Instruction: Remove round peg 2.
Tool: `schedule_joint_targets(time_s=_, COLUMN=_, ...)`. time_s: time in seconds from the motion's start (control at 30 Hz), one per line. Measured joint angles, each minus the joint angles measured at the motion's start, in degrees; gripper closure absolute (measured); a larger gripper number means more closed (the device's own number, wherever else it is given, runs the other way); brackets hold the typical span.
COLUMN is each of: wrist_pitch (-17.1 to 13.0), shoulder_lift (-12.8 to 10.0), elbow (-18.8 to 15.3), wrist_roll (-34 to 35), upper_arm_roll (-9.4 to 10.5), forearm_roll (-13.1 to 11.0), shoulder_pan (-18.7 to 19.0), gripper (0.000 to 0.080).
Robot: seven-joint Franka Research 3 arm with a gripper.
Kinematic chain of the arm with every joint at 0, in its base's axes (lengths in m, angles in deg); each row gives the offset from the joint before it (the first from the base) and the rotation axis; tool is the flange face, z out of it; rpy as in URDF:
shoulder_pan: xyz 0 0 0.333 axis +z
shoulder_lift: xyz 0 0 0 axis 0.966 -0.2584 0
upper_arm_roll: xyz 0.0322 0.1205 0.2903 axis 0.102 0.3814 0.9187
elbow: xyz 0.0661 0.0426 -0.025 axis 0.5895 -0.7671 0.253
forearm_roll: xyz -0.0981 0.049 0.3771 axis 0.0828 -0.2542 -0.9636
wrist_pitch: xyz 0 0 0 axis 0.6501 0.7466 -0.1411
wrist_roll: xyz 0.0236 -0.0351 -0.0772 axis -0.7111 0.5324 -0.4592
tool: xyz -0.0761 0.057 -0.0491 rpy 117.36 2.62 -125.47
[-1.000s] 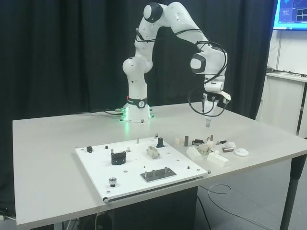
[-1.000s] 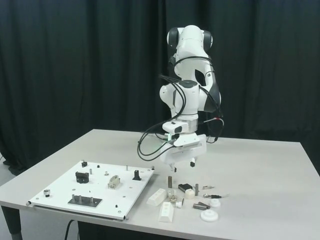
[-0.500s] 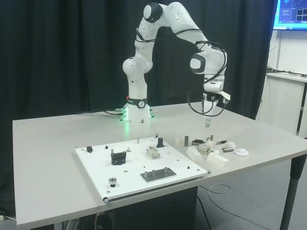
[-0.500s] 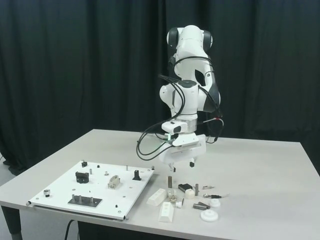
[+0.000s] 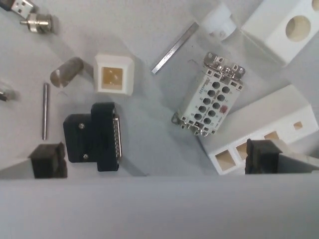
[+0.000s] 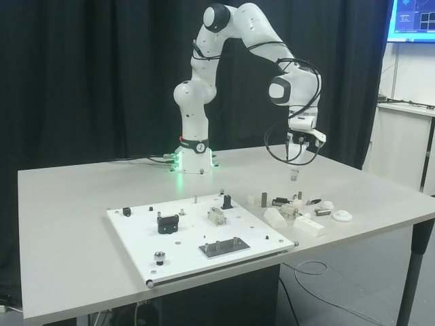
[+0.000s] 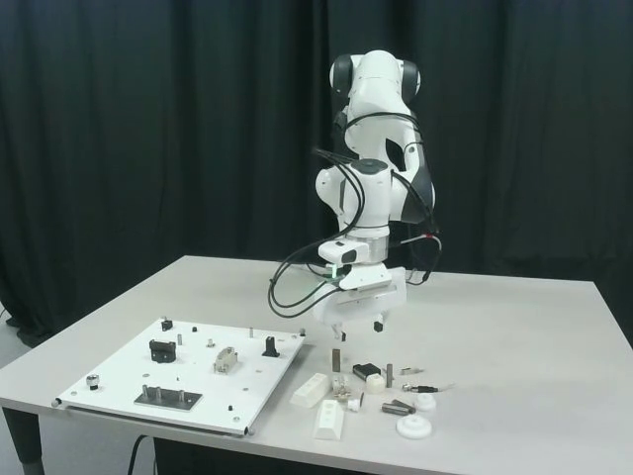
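My gripper (image 6: pixel 293 151) (image 7: pixel 358 324) hangs open in the air over a group of loose parts, to the right of the white board (image 6: pixel 136 234) (image 7: pixel 119 381). It holds nothing. In the wrist view its black fingertips (image 5: pixel 48 159) stand wide apart, well above the table. A short grey round peg (image 5: pixel 67 72) and a thin metal rod (image 5: pixel 45 110) rest on the table below. A small upright peg (image 6: pixel 294 175) stands just under the gripper. I cannot tell which of these is round peg 2.
Below lie a black connector (image 5: pixel 94 135), a multi-pin connector (image 5: pixel 212 99), a small white square socket (image 5: pixel 114 73), a flat metal bar (image 5: pixel 172 48) and white blocks (image 5: pixel 259 130). The board carries fixtures and a grey plate (image 6: pixel 219 247).
The gripper has risen slightly above the loose parts. The parts on the table and board have not moved.
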Motion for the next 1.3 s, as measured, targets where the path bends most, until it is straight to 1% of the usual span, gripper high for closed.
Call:
schedule_joint_targets(time_s=0.63, wrist_pitch=-0.65, shoulder_lift=-0.35, elbow=0.0, wrist_roll=0.01, upper_arm_roll=0.0, forearm_roll=0.0, shoulder_pan=-0.35, gripper=0.0003)
schedule_joint_targets(time_s=0.9, wrist_pitch=-0.88, shoulder_lift=-0.35, elbow=0.01, wrist_roll=1.04, upper_arm_roll=-0.05, forearm_roll=0.13, shoulder_pan=-0.63, gripper=0.0003)
schedule_joint_targets(time_s=1.1, wrist_pitch=-0.89, shoulder_lift=-0.35, elbow=0.02, wrist_roll=2.07, upper_arm_roll=-0.11, forearm_roll=1.46, shoulder_pan=-1.33, gripper=0.0003)
schedule_joint_targets(time_s=1.23, wrist_pitch=-0.6, shoulder_lift=-0.35, elbow=0.02, wrist_roll=2.98, upper_arm_roll=-0.15, forearm_roll=3.04, shoulder_pan=-2.11, gripper=0.0003)
schedule_joint_targets(time_s=1.3, wrist_pitch=-0.25, shoulder_lift=-0.35, elbow=0.02, wrist_roll=3.64, upper_arm_roll=-0.16, forearm_roll=4.33, shoulder_pan=-2.68, gripper=0.0003)
